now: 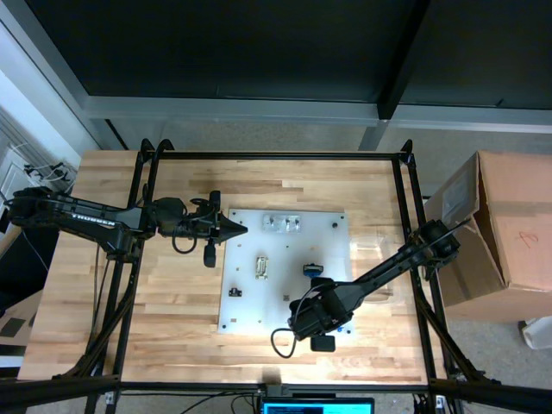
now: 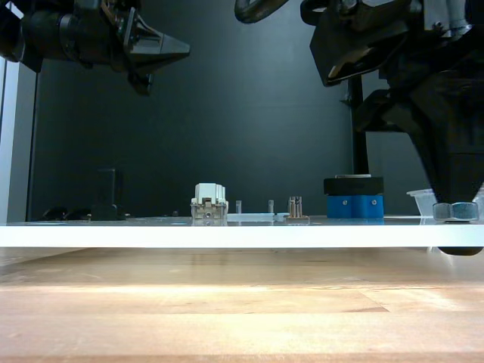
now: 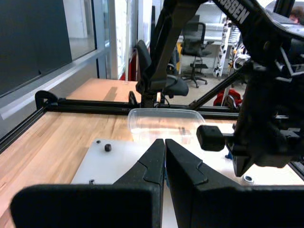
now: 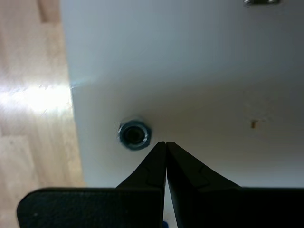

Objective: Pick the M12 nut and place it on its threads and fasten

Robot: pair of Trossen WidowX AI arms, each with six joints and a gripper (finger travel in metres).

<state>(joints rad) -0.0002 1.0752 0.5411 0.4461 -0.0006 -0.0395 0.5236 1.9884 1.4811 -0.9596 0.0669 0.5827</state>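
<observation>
**Two arms over the task board.** The white board (image 1: pixel 259 310) lies on the wooden table (image 1: pixel 181 293).

**Left arm.** It reaches in from the left edge. The left pincer (image 1: pixel 240 228) points inward over the board's far left part. In the low view it hangs high above the board. Its fingers are pressed together, with only a thin seam between them and nothing held.

**Right arm.** It reaches diagonally from the right edge down to the board's near right part. The right pincer (image 4: pixel 165 144) points steeply down at the board surface. Its fingers are pressed together and hold nothing.

**Nut.** The M12 nut (image 4: pixel 135 134) is not held by either pincer.
- In the right wrist view it lies flat on the white board, close to the board's edge.
- It sits just beside the closed tips of the right pincer, and whether the tips touch it cannot be told.
- Its bore appears dark, and no ribs show beneath it.
- In the low view it sits low at board level, directly under the right pincer.
- Whether it is on its stud or merely lying on the board cannot be told.

**Other items.**
- A clear tray (image 3: pixel 164 123) stands off the board's far right side, and the nut is not in it.
- A blue block with a black top (image 2: pixel 354 198) stands mid-board to the right.
- A small white connector (image 2: pixel 209 203) stands to the left of the blue block.
</observation>
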